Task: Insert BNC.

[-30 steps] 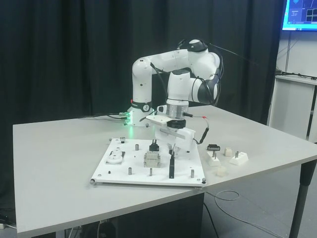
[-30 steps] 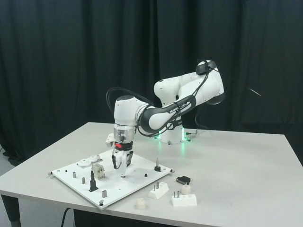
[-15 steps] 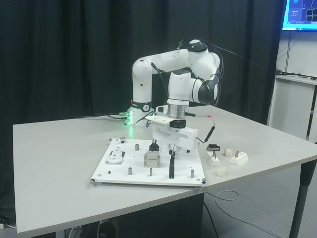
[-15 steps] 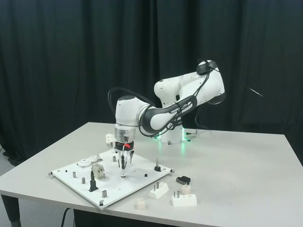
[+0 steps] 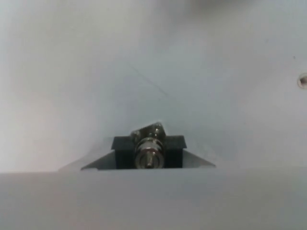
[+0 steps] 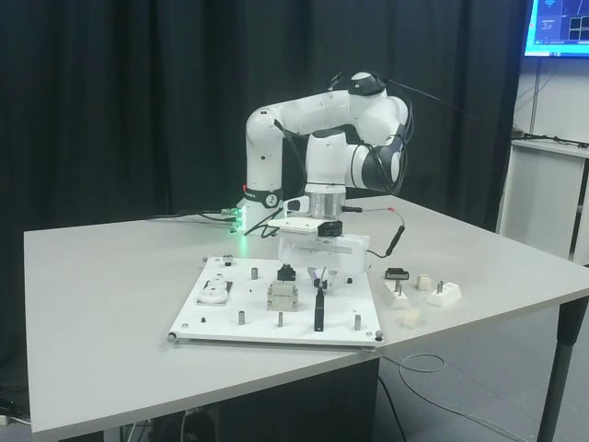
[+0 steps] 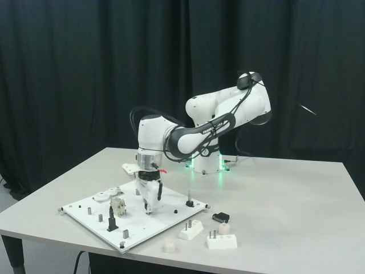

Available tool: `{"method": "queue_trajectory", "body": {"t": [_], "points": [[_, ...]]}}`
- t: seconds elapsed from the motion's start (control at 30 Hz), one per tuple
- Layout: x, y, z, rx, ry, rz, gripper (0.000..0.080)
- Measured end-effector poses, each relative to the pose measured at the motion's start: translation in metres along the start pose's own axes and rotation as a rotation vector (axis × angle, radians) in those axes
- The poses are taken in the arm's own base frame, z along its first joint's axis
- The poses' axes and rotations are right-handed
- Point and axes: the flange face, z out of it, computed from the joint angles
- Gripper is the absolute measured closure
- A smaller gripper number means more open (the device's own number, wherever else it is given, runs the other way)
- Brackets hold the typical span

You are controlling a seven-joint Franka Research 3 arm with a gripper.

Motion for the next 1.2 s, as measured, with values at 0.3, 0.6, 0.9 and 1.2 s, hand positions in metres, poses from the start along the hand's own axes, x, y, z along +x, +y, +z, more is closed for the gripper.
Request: {"method": "queue_trajectory", "body": {"t": [0.3,0.6,0.9,1.2], "points": [[0.004,0.004,0.000,0.023,-0.026,-0.130,0.0682],[0.006,0.004,0.000,0.030,-0.037,-0.246,0.0682],[0.009,0.003,0.000,0.027,-0.056,-0.349,0.0682],[0.012,0.002,0.000,0.026,-0.075,-0.459,0.0682]]}}
